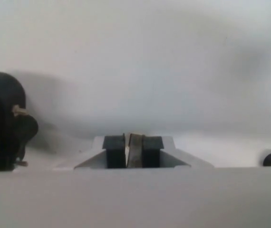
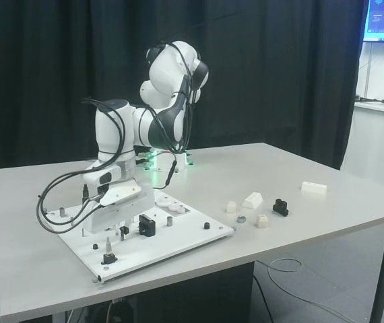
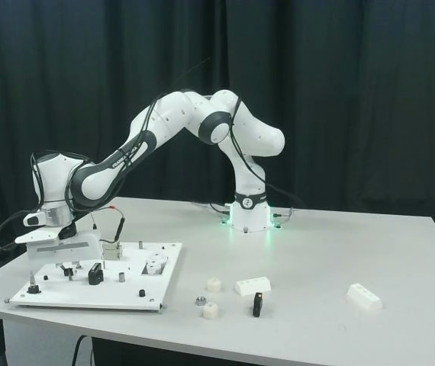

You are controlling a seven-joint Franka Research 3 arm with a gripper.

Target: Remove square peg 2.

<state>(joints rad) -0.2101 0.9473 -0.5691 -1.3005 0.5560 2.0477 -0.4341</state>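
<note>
The gripper (image 1: 134, 151) hangs low over the white board (image 3: 88, 293), its black pads (image 1: 114, 151) clamped on a thin upright piece, the square peg (image 1: 135, 153). In the first room view the peg sits at about nine o'clock on the board, under the claw. A black block (image 2: 146, 226) stands just beside it. Small white parts (image 3: 252, 286) lie well apart on the grey table (image 2: 279, 175).

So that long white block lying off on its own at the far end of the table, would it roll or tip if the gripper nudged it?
The long white block probably slides rather than rolls: it looks flat-sided and lies on its long face on the grey table. Tipping seems unlikely, since it sits low and wide. It looks stiff and probably light, perhaps plastic, so a push off-centre may spin it.
</note>
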